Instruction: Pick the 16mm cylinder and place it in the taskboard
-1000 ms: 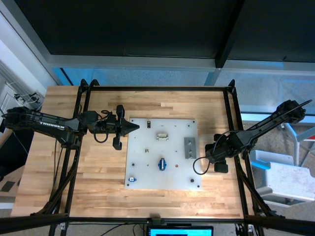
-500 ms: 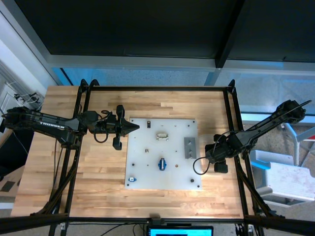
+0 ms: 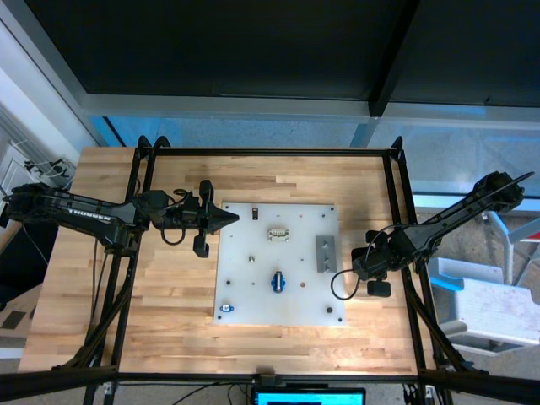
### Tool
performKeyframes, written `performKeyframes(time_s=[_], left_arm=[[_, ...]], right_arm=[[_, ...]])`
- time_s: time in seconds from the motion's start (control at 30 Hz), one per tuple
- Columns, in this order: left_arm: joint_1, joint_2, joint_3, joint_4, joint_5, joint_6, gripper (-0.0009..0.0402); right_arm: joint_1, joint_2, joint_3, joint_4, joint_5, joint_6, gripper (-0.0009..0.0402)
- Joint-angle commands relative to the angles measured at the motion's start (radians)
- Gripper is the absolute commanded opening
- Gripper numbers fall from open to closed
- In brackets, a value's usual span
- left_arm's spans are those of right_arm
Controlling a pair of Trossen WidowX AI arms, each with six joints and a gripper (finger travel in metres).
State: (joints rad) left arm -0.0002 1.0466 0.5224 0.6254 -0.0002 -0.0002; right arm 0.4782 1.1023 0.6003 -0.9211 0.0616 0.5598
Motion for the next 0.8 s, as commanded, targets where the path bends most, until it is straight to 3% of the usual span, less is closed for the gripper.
performKeyframes(time_s=[0.03,0.37,0.8], left_arm=[[0.000,0.000,0.000,0.000,0.000,0.000,0.0000],[0.000,0.000,0.000,0.000,0.000,0.000,0.0000],[0.000,0.000,0.000,0.000,0.000,0.000,0.0000]], right_arm=[[0.000,0.000,0.000,0.000,-0.001,0.000,0.0032],[0.000,-0.001,0.004,-0.005,-0.002,0.001,0.0012],[0.001,-0.027,0.095,-0.105,-0.001,0.000,0.0012]])
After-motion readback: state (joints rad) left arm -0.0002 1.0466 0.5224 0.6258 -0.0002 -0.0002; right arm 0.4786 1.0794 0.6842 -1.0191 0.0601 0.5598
